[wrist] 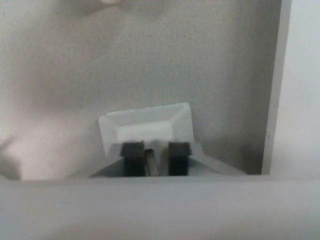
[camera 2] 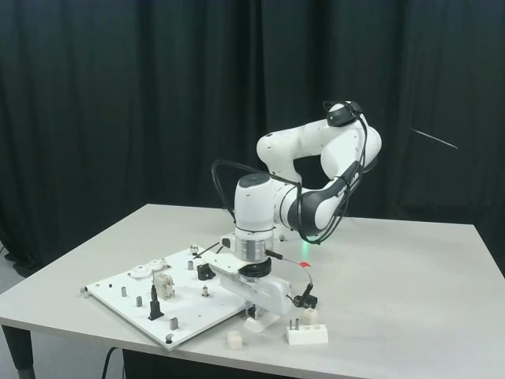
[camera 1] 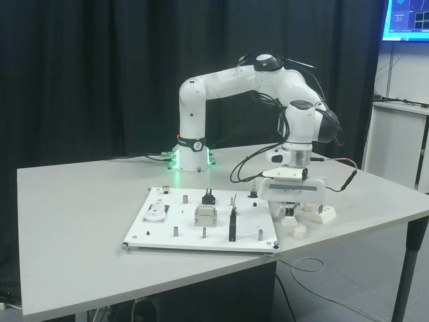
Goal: Pick square peg 1.
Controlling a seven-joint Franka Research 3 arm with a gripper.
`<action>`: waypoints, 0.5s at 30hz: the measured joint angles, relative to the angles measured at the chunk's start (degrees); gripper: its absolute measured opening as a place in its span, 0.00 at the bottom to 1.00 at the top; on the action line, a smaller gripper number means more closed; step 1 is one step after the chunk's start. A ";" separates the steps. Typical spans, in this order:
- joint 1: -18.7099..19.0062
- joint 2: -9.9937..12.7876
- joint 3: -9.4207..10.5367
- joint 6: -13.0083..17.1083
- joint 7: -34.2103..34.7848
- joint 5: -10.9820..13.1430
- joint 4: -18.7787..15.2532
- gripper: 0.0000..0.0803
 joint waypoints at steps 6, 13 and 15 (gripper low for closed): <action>0.18 -0.18 -0.17 0.00 0.00 0.00 0.02 0.04; 0.47 -0.24 -1.38 -0.04 0.00 0.00 0.07 0.04; 0.52 -0.26 -1.82 -0.11 0.01 -0.01 0.07 0.04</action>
